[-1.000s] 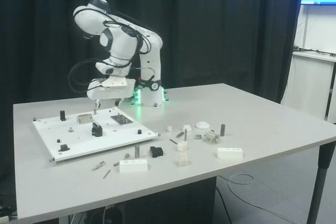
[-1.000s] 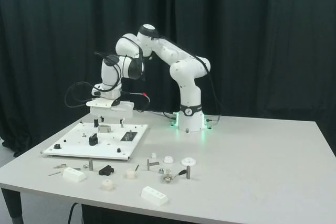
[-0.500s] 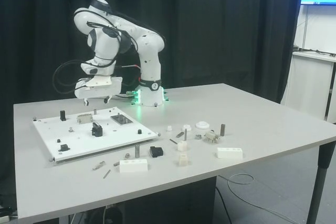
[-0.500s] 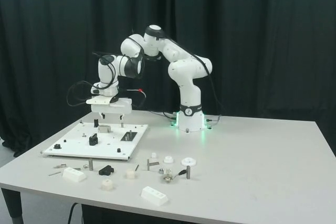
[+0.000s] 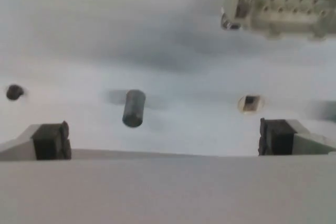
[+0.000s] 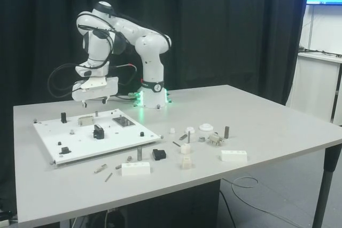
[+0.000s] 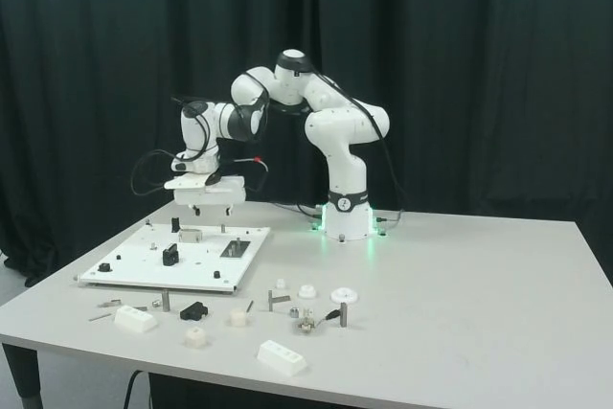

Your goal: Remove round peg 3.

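A short grey round peg [image 5: 133,107] stands upright in the white board [image 5: 178,66]; in the room views it is the small peg [image 6: 96,114] [image 7: 223,228] near the back edge of the board [image 6: 115,138] [image 7: 134,275]. My gripper [image 5: 163,139] [image 6: 93,100] [image 7: 212,207] hangs above that back edge, open, with nothing between its black fingertips [image 5: 50,140]. The peg lies below and clear of them, nearer one fingertip than the other.
A pale multi-pin connector [image 5: 278,6] [image 6: 85,120] sits on the board near the peg, with black parts [image 6: 98,131] and a dark recess [image 6: 124,122]. Loose white blocks [image 6: 135,168], pegs and gears [image 6: 206,127] lie on the grey table beside the board.
The arm has swung the hand away from above the board's middle toward its back edge and lifted it slightly. The fingers stay open.
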